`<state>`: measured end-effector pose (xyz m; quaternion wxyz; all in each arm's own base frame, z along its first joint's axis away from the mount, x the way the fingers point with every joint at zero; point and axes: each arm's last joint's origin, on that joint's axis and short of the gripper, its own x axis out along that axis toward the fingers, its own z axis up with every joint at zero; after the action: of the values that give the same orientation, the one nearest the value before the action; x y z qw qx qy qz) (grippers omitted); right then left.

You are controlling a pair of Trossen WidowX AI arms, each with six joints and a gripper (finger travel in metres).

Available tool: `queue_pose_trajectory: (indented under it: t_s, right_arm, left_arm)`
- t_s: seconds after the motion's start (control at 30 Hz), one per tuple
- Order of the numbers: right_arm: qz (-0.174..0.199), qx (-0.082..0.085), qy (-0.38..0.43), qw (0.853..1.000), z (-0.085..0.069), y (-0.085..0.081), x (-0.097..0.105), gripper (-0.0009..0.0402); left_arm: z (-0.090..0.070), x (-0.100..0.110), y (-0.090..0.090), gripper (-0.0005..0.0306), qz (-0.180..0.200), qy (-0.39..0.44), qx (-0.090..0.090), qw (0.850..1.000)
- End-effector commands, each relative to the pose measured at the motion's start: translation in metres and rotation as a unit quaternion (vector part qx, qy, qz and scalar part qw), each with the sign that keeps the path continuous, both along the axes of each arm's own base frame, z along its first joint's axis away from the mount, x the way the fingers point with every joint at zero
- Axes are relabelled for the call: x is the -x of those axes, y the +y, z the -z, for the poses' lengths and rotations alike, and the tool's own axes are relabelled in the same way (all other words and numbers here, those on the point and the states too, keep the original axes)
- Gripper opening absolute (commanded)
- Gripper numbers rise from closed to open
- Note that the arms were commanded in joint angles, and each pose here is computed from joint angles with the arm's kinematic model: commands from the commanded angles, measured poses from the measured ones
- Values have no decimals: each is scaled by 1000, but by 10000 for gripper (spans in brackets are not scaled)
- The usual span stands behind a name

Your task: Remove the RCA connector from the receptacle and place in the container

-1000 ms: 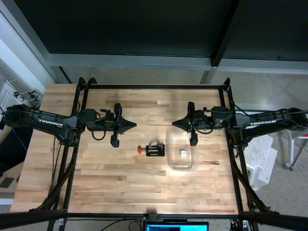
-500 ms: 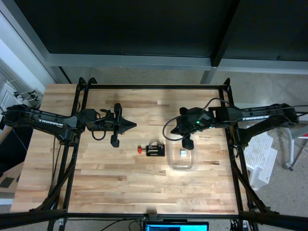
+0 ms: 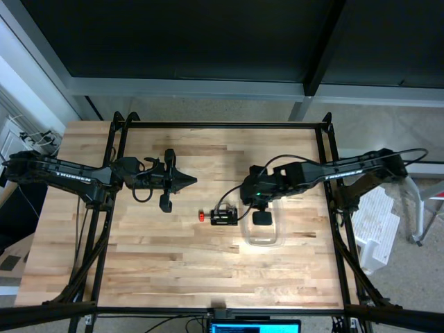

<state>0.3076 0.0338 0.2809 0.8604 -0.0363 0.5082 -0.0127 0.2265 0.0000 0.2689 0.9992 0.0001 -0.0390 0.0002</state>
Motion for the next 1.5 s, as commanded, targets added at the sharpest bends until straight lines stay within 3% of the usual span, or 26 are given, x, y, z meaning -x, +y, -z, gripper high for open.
queue_pose_trajectory:
  t_s: [0.03,0.27,0.47,1.17,1.5]
  right_arm:
    - [5,-2,10,1000,3,2,-10,98]
    - [9,8,27,1000,12,7,-25,169]
    - [1,9,40,999,24,18,-32,198]
    - [15,1,59,998,69,30,-59,201]
    - [16,3,69,997,80,30,-62,201]
  left_arm:
    - [0,0,0,0,0,0,0,1000]
    - [0,0,0,0,0,0,0,1000]
    - [0,0,0,0,0,0,0,1000]
    - [0,0,0,0,0,0,0,1000]
    - [0,0,0,0,0,0,0,1000]
